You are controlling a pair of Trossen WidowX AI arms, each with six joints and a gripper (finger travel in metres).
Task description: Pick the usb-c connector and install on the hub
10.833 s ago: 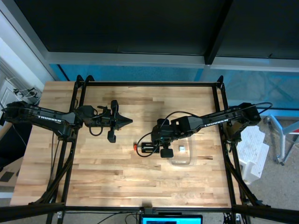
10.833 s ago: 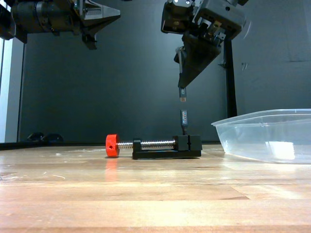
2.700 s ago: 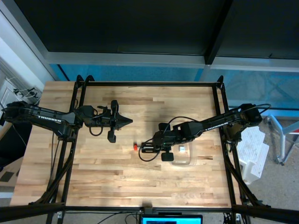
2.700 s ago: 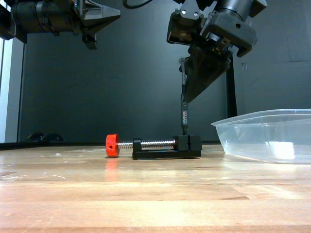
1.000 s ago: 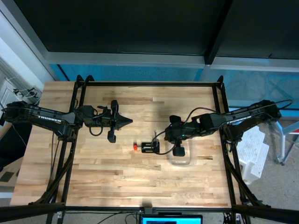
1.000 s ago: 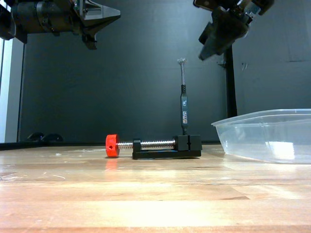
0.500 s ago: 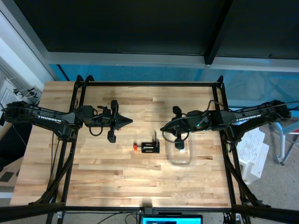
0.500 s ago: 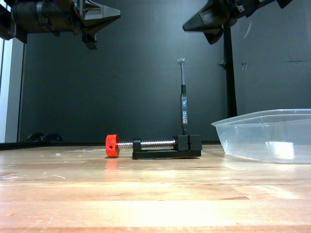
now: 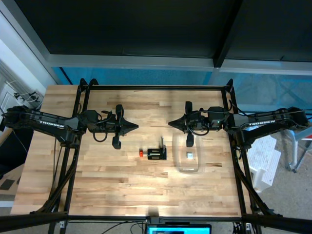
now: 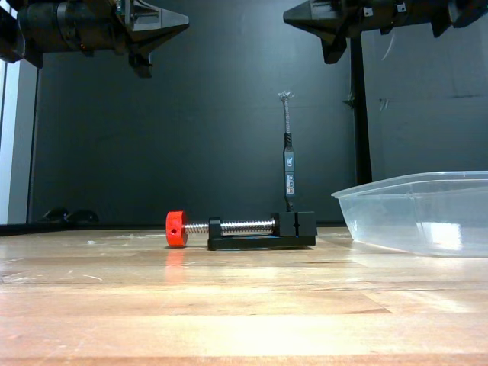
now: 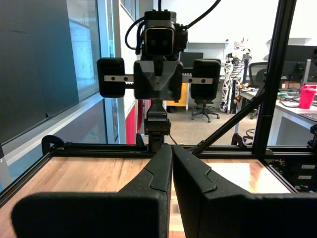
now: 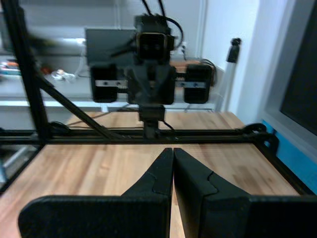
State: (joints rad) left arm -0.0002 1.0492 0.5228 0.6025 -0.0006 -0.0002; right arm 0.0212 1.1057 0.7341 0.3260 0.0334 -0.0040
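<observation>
The usb-c connector (image 10: 289,162) stands upright, plugged into the hub (image 10: 289,191), with a short frayed cable stub on top. Nothing holds it. The hub sits in a small black clamp (image 10: 263,230) with a red knob (image 9: 141,153). From above, the connector (image 9: 161,143) shows as a thin post at the clamp. My right gripper (image 9: 169,124) is shut and empty, level, high above and behind the clamp, also in the low view (image 10: 288,15). My left gripper (image 9: 136,126) is shut and empty, high at the left (image 10: 185,25). The two tips face each other (image 11: 172,147) (image 12: 173,149).
A clear plastic tub (image 9: 189,158) lies just right of the clamp, with a small white piece (image 9: 190,155) inside; its rim (image 10: 415,183) rises at the right in the low view. A black frame (image 9: 156,88) borders the wooden table.
The right gripper lowered the connector into the hub, let go, then rose and drew back to the right, turning level. The connector stays standing in the hub. The left arm has not moved.
</observation>
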